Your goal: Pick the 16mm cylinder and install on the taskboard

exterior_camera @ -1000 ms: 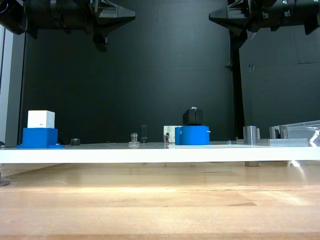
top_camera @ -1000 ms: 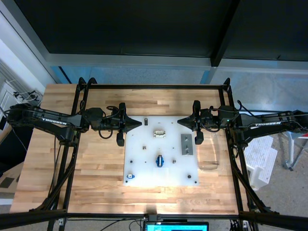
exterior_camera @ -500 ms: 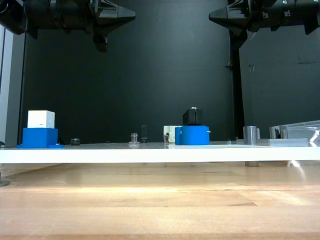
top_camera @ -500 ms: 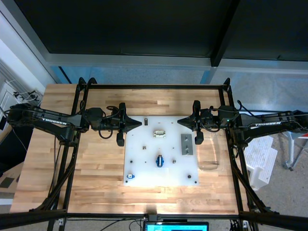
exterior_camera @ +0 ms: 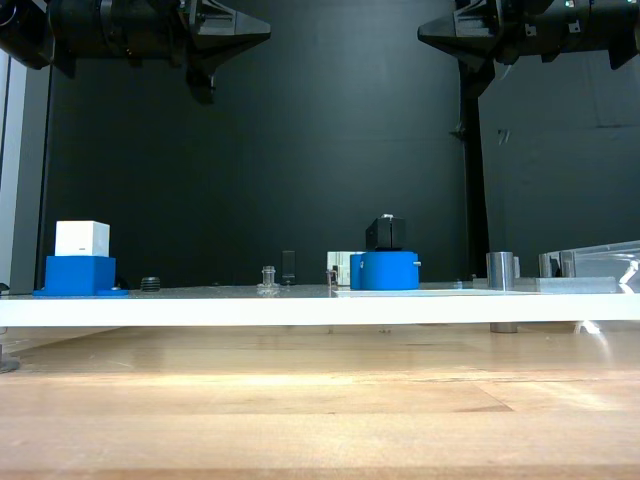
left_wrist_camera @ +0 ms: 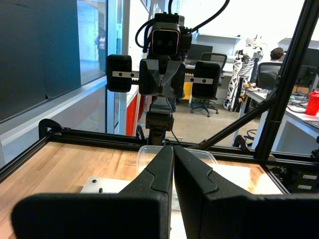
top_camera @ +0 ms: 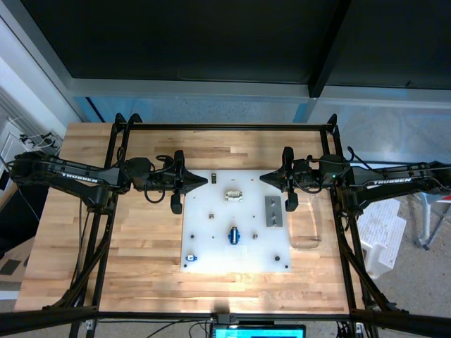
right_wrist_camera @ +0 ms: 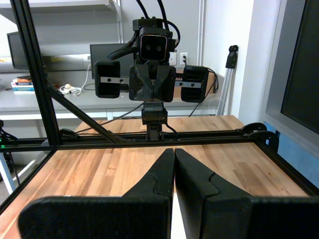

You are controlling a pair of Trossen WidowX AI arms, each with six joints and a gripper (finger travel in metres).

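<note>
Up over the far half of the taskboard (top_camera: 211, 246), both arms hang level, their tips pointing at one another across the gap. The left gripper (left_wrist_camera: 173, 148) has its fingers pressed together with nothing between them. The right gripper (right_wrist_camera: 174, 150) is the same — closed and empty. Down on the white plate, just to the right of the round blue fitting (top_camera: 234, 236), stands a small silvery peg that I take for the 16mm cylinder (top_camera: 254, 236) — upright, well below either tool and touched by neither. From here I can't say whether it sits in a hole or merely on the surface. By my reckoning the job has not begun: the descent, the grasp, the lift and the seating on the board are all left to do.
</note>
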